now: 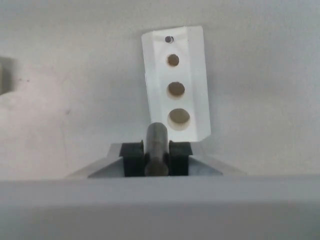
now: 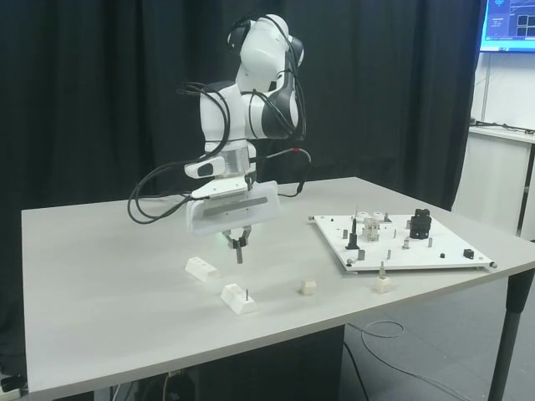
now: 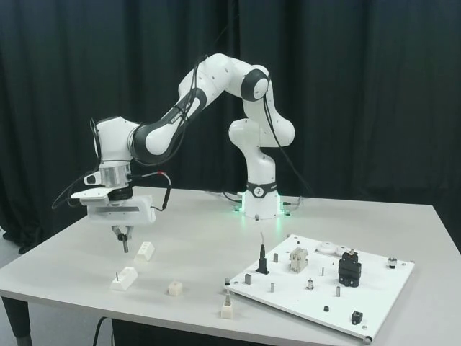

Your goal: Insert round peg 3.

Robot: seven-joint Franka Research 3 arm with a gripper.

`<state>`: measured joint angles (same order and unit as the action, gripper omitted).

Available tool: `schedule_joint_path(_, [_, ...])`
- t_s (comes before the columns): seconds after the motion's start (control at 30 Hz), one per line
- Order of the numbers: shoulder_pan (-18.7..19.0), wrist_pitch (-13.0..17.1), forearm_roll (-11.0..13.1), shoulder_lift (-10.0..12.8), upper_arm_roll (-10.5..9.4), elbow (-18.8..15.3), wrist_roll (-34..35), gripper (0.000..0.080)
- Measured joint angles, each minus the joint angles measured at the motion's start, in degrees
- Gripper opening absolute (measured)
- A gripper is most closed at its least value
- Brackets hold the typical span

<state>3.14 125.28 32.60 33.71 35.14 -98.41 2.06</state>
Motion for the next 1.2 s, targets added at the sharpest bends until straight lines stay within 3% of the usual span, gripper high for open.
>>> schedule_joint_path(0.7, [0.0, -0.3, -0.1, 1.5, -0.03, 1.3, 1.0, 0.0101])
schedule_joint_path(1.2, [0.0, -1.2, -1.4, 1.6, -0.03, 2.4, 1.8, 0.0101])
